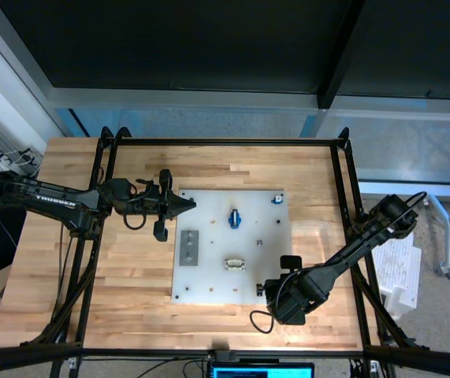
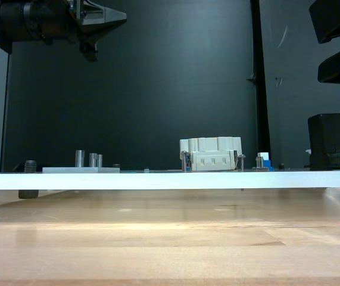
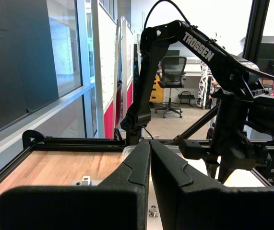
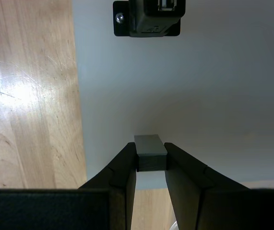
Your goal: Pick the 16mm bar and install on taskboard
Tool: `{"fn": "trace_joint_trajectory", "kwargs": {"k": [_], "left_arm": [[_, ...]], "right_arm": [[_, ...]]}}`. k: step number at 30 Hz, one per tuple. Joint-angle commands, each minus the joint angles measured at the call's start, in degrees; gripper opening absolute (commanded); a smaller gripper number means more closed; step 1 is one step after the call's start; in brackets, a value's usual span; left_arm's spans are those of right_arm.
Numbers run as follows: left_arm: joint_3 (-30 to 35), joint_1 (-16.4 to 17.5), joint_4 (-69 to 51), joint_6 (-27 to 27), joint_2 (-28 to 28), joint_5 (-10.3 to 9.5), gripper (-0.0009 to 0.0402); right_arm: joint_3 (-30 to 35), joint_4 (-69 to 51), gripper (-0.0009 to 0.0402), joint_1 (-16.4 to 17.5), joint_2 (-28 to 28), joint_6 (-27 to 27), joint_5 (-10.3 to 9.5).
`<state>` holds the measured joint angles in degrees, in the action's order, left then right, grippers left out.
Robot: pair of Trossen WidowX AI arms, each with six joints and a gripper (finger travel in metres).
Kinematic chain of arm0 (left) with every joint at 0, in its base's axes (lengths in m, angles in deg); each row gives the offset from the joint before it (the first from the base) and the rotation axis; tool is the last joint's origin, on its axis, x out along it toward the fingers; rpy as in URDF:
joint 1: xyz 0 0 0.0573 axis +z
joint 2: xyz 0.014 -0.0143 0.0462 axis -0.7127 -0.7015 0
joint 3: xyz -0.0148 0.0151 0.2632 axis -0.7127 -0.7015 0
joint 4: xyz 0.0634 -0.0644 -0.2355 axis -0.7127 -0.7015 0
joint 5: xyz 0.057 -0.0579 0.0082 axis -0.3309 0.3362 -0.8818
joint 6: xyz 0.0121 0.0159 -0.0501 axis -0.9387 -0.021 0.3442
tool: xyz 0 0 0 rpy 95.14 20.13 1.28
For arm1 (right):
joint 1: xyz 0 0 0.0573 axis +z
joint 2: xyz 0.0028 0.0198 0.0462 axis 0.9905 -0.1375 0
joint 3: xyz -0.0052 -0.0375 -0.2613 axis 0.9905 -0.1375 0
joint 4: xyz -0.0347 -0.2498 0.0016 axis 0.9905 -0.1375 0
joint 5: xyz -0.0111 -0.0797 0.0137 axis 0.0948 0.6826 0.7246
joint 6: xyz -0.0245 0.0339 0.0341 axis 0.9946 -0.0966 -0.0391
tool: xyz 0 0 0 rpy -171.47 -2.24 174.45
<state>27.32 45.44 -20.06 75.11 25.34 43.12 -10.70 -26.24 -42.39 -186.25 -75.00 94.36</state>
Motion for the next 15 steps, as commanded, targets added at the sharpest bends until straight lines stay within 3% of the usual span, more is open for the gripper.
{"fn": "trace_joint_trajectory", "kwargs": {"k": [1, 10, 15], "left_arm": [[0.00, 0.00, -0.02, 0.00, -0.02, 0.00, 0.0000], [0.00, 0.02, -0.02, 0.00, -0.02, 0.00, 0.0000], [0.00, 0.00, -0.02, 0.00, -0.02, 0.00, 0.0000]], "right_arm": [[-0.11, -0.15, 0.0028, 0.04, -0.11, -0.07, -0.13], [-0.11, -0.37, 0.0030, 0.07, 0.28, -0.04, -0.13], [-0.11, -0.61, 0.0065, 0.07, 0.83, -0.04, -0.11]]}}
